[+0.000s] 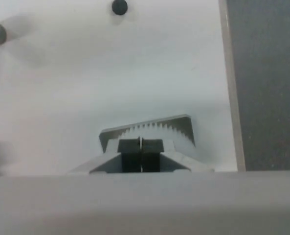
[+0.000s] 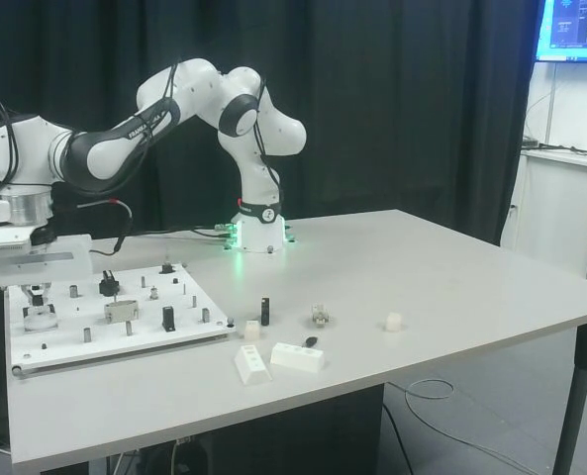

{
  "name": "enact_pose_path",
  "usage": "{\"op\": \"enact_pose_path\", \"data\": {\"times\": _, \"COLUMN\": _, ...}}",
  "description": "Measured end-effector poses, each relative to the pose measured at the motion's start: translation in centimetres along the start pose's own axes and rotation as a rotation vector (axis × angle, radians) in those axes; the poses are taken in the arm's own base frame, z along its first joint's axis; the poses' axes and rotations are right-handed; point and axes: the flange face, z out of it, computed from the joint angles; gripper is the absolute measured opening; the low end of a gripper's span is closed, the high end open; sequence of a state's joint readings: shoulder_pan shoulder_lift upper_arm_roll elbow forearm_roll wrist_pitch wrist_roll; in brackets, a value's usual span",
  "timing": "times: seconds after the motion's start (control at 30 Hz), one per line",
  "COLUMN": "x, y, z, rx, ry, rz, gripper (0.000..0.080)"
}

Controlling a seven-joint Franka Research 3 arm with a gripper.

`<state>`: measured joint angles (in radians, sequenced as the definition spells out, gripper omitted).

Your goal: Remove large gear.

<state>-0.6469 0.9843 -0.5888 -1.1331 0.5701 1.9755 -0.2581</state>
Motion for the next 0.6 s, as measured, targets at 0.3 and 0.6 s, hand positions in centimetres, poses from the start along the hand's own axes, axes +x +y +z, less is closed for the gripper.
{"op": "enact_pose_path", "data": {"times": 0.3, "x": 0.1, "y": -0.6, "z": -1.0, "rx": 0.003, "ry": -0.015, "rz": 0.006, "gripper": 0.0000}}
{"op": "enact_pose_path", "data": {"times": 0.6, "x": 0.2, "y": -0.7, "z": -1.5, "rx": -0.003, "ry": -0.020, "rz": 0.007, "gripper": 0.0000}}
